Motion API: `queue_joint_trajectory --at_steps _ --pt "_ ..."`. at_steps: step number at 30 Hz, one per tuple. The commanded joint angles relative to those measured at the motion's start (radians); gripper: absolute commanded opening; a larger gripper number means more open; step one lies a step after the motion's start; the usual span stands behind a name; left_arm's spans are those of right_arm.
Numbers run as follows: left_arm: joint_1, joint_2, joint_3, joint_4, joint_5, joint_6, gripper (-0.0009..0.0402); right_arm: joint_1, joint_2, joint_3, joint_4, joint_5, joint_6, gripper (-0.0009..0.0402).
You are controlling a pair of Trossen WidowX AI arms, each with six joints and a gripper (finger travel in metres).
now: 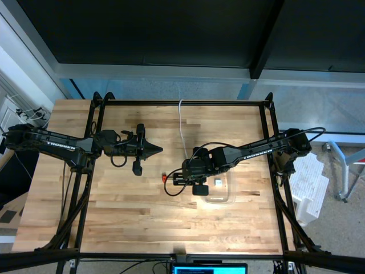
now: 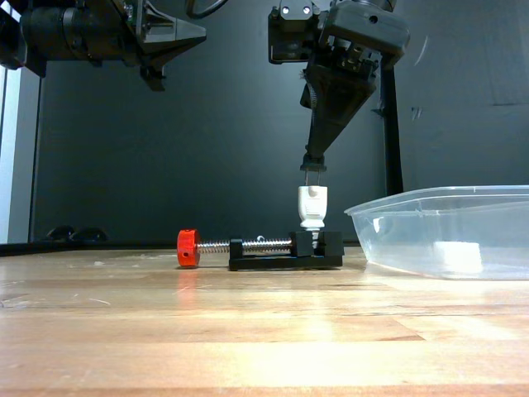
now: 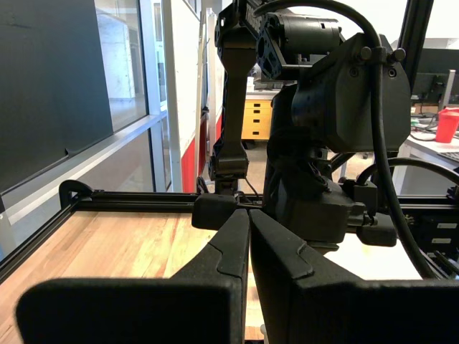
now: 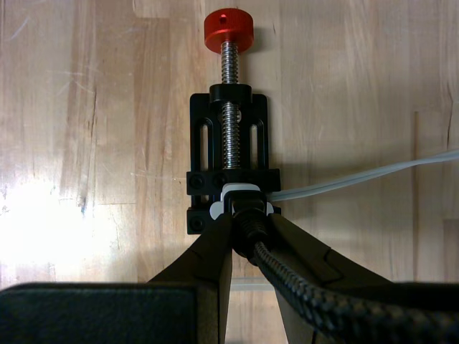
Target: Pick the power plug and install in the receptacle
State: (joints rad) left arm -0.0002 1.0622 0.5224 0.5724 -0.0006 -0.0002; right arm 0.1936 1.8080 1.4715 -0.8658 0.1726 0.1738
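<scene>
The receptacle (image 2: 285, 251) is a black block fixture on the table with a red knob (image 2: 188, 248) on a screw and an upright white socket body (image 2: 312, 207). My right gripper (image 2: 315, 155) hangs straight above it, shut on the power plug (image 2: 312, 174), a small black plug. The plug's metal prongs sit right at the top of the white socket. In the right wrist view the plug (image 4: 246, 215) and its braided cord lie between the fingers, over the fixture (image 4: 228, 165). My left gripper (image 1: 153, 149) is shut and empty, raised off to the left.
A clear plastic tray (image 2: 430, 217) holding a small white cube (image 2: 457, 256) stands just right of the fixture. A white cable (image 1: 182, 128) runs from the fixture toward the table's far edge. A black frame (image 1: 182, 103) borders the table.
</scene>
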Motion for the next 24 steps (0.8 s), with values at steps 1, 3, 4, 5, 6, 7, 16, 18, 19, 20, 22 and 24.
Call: queue_joint_trajectory --at_steps 1,3,4,5,6,7,16,18,19,20,22,24 --pt "0.0 0.0 0.0 0.001 0.0 0.0 0.0 0.0 0.001 -0.013 0.014 -0.001 0.001 0.0" --pt "0.0 0.0 0.0 0.0 0.0 0.0 0.0 0.0 0.001 -0.019 0.021 -0.008 0.001 0.0" --pt "0.0 0.0 0.0 0.0 0.0 0.0 0.0 -0.001 0.001 -0.022 0.025 -0.008 0.001 0.0" --pt "0.0 0.0 0.0 0.0 0.0 0.0 0.0 0.0 0.001 -0.024 0.028 -0.008 0.001 0.0" --pt "0.0 0.0 0.0 0.0 0.0 0.0 0.0 -0.001 0.001 -0.026 0.03 -0.008 0.001 0.0" --pt "0.0 0.0 0.0 0.001 0.0 0.0 0.0 -0.001 0.001 -0.028 0.034 -0.008 0.001 0.0" --pt "0.0 0.0 0.0 0.0 0.0 0.0 0.0 -0.002 0.005 -0.051 0.055 -0.008 0.0 0.0" --pt "0.0 0.0 0.0 0.0 0.0 0.0 0.0 -0.002 0.016 -0.051 0.06 -0.011 0.0 0.0" --pt "0.0 0.0 0.0 0.0 0.0 0.0 0.0 -0.002 0.019 -0.052 0.064 -0.017 0.0 0.0" --pt "0.0 0.0 0.0 0.0 0.0 0.0 0.0 -0.002 0.027 -0.052 0.069 -0.018 -0.001 0.0" --pt "0.0 0.0 0.0 0.0 0.0 0.0 0.0 -0.002 0.034 -0.052 0.075 -0.018 -0.001 0.0" --pt "0.0 0.0 0.0 0.001 0.0 0.0 0.0 -0.002 0.041 -0.052 0.079 -0.018 -0.001 0.0"
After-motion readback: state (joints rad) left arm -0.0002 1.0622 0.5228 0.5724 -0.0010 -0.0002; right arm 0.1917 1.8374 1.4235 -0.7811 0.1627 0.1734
